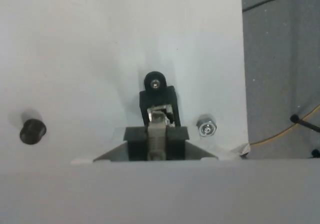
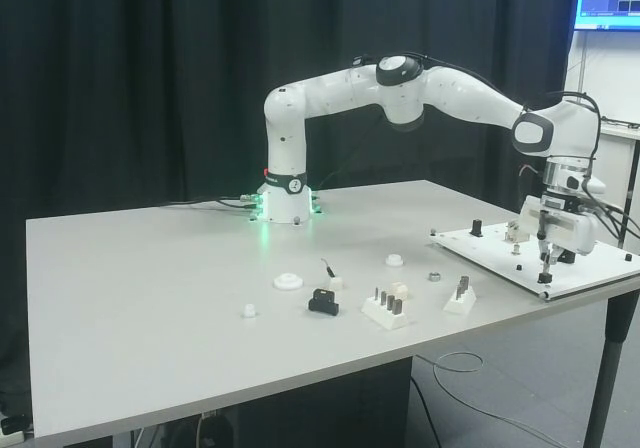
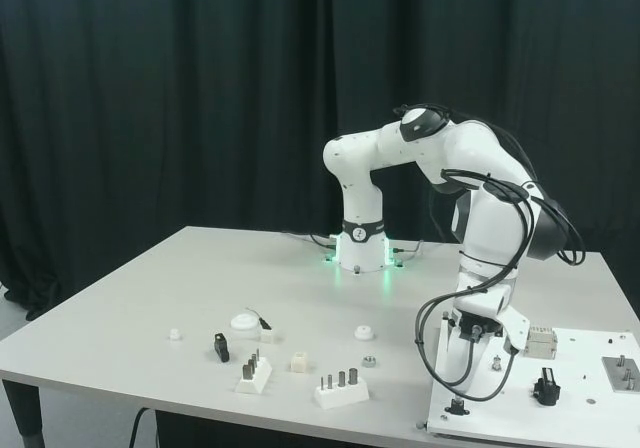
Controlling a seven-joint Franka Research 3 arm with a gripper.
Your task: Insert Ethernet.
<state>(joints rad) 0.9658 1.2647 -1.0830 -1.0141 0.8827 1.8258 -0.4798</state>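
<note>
Your claw (image 1: 156, 151) hangs low over the white board (image 1: 100, 59) at the edge of the grey desk (image 2: 150, 268). Through the wrist view you see its two black fingertips (image 1: 134, 143) pressed against the sides of the Ethernet plug (image 1: 156, 134), so the claw is clamped on the plug. The plug points away from the claw, straight down toward the board. Right under the plug's tip sits the black socket block (image 1: 159, 101), fixed to the board by a screw (image 1: 156, 83). Plug tip and socket mouth meet; you cannot tell how deep the plug sits. Just beside the claw, a grey nut (image 1: 206, 127) rests on the board, and farther off to the other side stands a black peg (image 1: 32, 131). Well apart from the claw, small white and black parts (image 2: 385, 303) lie scattered on the desk.
</note>
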